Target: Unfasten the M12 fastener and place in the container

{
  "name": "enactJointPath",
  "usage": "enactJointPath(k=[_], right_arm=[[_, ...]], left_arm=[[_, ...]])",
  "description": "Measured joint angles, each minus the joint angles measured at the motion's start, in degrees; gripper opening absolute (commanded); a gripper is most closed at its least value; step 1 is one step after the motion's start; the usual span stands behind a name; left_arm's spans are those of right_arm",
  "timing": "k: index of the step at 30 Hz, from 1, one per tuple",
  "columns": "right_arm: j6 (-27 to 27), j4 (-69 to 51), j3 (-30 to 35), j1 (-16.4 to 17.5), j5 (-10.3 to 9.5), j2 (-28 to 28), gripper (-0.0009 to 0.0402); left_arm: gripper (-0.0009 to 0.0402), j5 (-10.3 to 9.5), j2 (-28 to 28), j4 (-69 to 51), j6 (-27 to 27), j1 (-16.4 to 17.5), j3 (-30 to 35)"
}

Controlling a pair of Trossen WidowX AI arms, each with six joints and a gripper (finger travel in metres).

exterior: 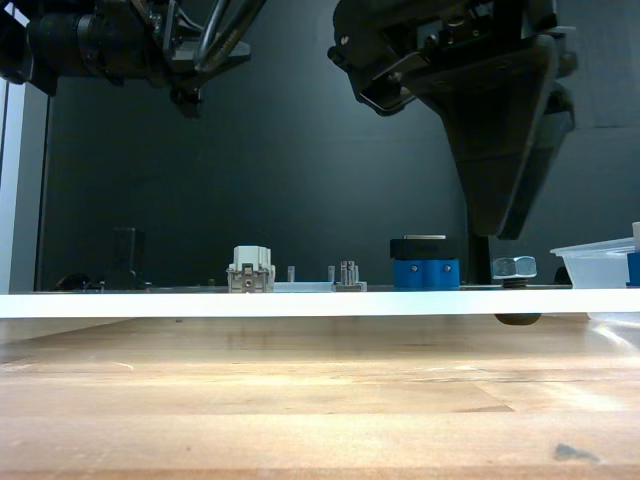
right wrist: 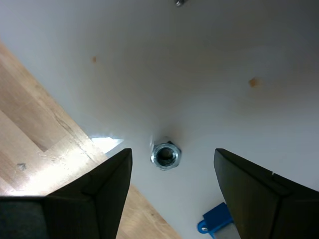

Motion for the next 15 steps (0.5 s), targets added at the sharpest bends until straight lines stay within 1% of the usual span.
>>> enactJointPath(k=[3,7,15], right_arm=[[0.04,0.92,-1.14,-0.02,-0.20,0.00,0.0236],[0.55,3.21,-2.97,-0.20,-1.22,-0.02,0.0228],[1.01,5.14,-4.81,-0.24,-1.62,-0.02,0.0195]], left_arm=[[0.0000,0.02,0.00,0.02,0.00,0.00,0.00],[0.0000,0.00,0.00,0.00,0.00,0.00,0.00],[0.0000,0.00,0.00,0.00,0.02,0.00,0.00]])
